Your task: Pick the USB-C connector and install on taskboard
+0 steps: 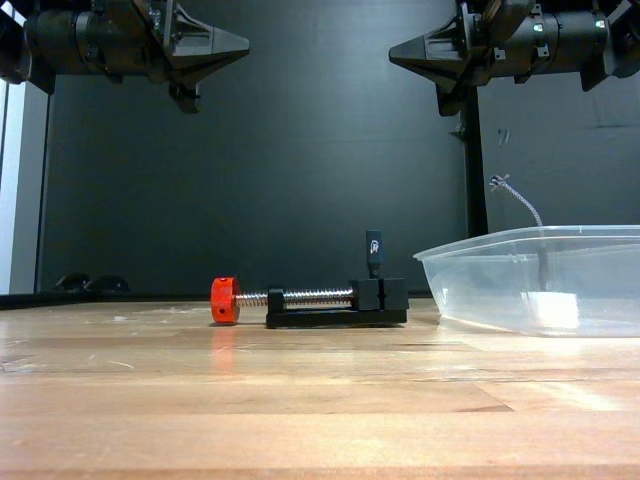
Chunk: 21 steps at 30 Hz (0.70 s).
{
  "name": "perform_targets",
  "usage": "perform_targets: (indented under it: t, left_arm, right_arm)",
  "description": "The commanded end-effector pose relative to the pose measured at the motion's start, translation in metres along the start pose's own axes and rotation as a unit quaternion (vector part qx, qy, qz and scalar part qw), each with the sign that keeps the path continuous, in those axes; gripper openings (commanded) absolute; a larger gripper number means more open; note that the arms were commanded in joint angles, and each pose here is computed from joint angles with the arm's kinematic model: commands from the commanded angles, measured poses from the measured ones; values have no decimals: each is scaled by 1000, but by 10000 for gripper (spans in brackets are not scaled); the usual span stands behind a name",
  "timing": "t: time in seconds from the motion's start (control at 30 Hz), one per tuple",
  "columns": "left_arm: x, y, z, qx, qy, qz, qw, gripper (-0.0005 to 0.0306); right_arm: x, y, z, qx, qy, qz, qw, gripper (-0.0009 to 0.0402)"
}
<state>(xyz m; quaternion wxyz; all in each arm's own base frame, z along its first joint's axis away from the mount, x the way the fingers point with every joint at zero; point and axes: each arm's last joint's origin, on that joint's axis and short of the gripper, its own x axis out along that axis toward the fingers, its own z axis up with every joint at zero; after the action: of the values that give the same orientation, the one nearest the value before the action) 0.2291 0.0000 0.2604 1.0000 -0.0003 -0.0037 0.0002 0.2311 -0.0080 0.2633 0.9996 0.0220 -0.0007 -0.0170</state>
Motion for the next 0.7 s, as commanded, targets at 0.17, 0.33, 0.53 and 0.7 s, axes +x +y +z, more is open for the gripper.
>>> perform_targets:
  t: [0.17, 0.33, 0.53, 0.7]
  left_arm:
    - [0, 0, 0, 0, 0, 0, 1000, 0]
    - [0, 0, 0, 0, 0, 0, 1000, 0]
    - [0, 0, 0, 0, 0, 0, 1000, 0]
    - [0, 0, 0, 0, 0, 0, 1000, 0]
  right_arm:
    - [0, 0, -1, 0, 4, -4, 1000, 0]
    - [0, 0, -1, 0, 4, -4, 1000, 0]
    - [0, 0, -1, 0, 4, -2, 1000, 0]
    - [0, 1, 4, 0, 33, 0, 999, 0]
